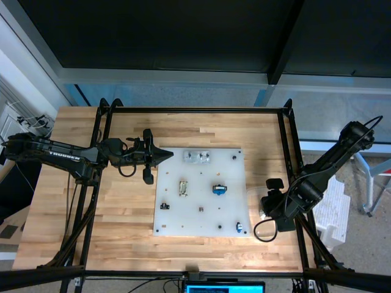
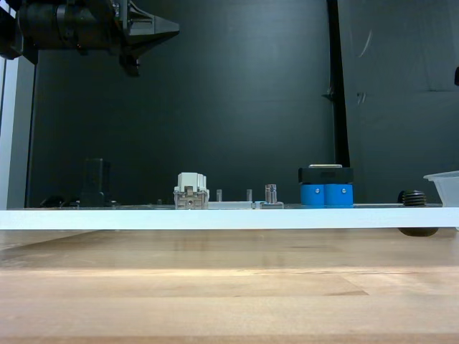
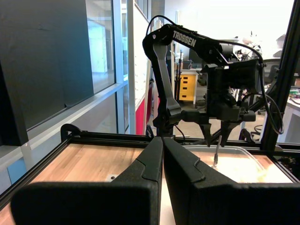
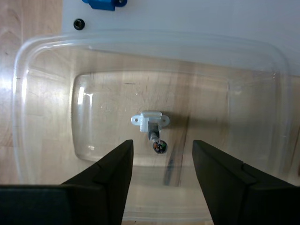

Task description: Pick the RJ45 connector and install on taskboard

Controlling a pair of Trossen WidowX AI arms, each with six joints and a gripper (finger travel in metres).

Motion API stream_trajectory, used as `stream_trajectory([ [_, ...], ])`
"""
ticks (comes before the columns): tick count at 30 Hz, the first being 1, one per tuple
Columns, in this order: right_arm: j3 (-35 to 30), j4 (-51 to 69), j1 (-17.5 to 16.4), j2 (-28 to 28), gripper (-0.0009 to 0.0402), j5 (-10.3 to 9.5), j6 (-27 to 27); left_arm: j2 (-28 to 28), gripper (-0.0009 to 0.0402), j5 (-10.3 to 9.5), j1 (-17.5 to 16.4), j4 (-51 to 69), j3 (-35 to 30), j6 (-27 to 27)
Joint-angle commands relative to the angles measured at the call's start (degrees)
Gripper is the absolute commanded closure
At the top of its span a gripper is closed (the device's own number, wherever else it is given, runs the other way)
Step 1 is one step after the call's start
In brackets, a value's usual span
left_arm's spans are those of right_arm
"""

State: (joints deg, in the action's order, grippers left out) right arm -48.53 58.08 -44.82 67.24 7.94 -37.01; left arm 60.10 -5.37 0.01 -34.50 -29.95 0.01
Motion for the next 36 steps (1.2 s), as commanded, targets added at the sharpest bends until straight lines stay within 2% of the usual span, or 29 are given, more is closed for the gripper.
stream_trajectory([
  [1, 0.9, -1.0, -0.1, 0.0, 0.0190, 0.00, -0.3, 0.0, 0.0393, 0.02, 0.0, 0.0, 0.0, 0.0],
  [8, 2.3, -2.3, -0.2, 0.0, 0.0156, 0.26, -0.7, 0.0, 0.0393, 0.02, 0.0, 0.0, 0.0, 0.0],
  [11, 3.7, -4.1, -0.3, 0.0, 0.0158, 1.05, -0.7, 0.0, 0.0393, 0.00, 0.0, 0.0, 0.0, 0.0],
  [22, 6.6, -8.4, -0.7, 0.1, 0.0157, 1.57, -1.6, 0.0, 0.0393, 0.00, 0.0, 0.0, 0.0, 0.0],
  [36, 9.1, -12.2, -1.0, 1.9, 0.0158, 1.51, -1.8, 0.0, 0.0393, 0.02, 0.0, 0.0, 0.0, 0.0],
])
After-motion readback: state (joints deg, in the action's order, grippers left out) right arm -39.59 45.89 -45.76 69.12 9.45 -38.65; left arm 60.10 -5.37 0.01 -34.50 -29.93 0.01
